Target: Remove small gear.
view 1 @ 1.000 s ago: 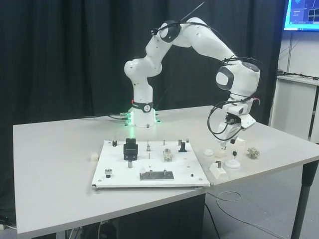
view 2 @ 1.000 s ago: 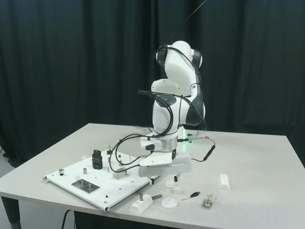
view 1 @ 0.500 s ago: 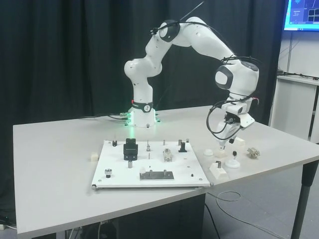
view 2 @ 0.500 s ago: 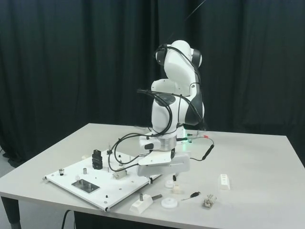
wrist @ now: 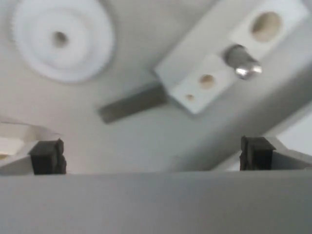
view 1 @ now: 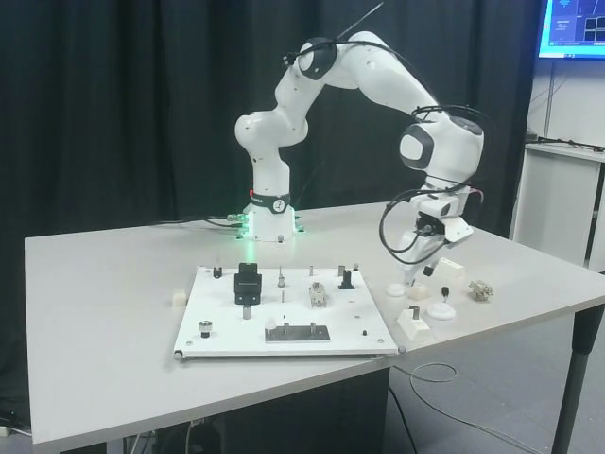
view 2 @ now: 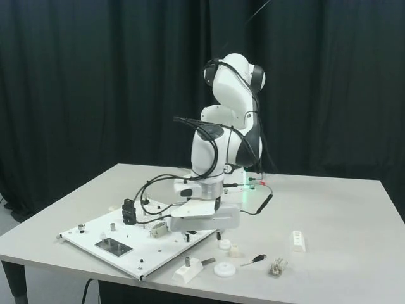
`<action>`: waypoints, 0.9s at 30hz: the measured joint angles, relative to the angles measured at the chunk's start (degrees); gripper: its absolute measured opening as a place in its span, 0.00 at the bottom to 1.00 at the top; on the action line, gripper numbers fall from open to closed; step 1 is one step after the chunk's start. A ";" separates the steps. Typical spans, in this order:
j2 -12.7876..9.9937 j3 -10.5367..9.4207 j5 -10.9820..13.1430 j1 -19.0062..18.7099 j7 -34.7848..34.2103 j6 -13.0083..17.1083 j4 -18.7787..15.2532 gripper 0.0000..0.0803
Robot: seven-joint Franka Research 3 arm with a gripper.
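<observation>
Hanging low over the grey tabletop [view 1: 95, 284] on the white arm [view 1: 378, 66], with the claw [view 1: 414, 277] spread wide and gripping nothing. Nothing but bare tabletop between the black fingertips [wrist: 47, 157] in the wrist view. Poised just off the white board [view 1: 284, 317], on the side away from the arm's base and toward the tabletop's near edge in the first room view. Lying flat on the tabletop just beside that board and close under the claw: the small gear [view 1: 396, 288]. Nearer the same edge, loose and apart from it: a large gear [view 1: 440, 309], and a white block [view 1: 413, 323] with an upright metal peg [wrist: 242, 61], touching a grey bar [wrist: 131, 103].
</observation>
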State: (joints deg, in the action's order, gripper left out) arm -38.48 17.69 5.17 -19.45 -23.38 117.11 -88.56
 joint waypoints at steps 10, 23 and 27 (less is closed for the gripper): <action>0.53 -0.07 -3.69 4.60 1.09 0.30 -0.01 1.00; 2.14 -0.10 -5.83 14.02 8.42 0.86 -0.13 1.00; 2.59 -0.10 -5.74 17.16 11.84 1.12 -0.17 1.00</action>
State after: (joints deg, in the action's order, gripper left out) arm -35.89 17.59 -0.57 -2.29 -11.54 118.23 -88.73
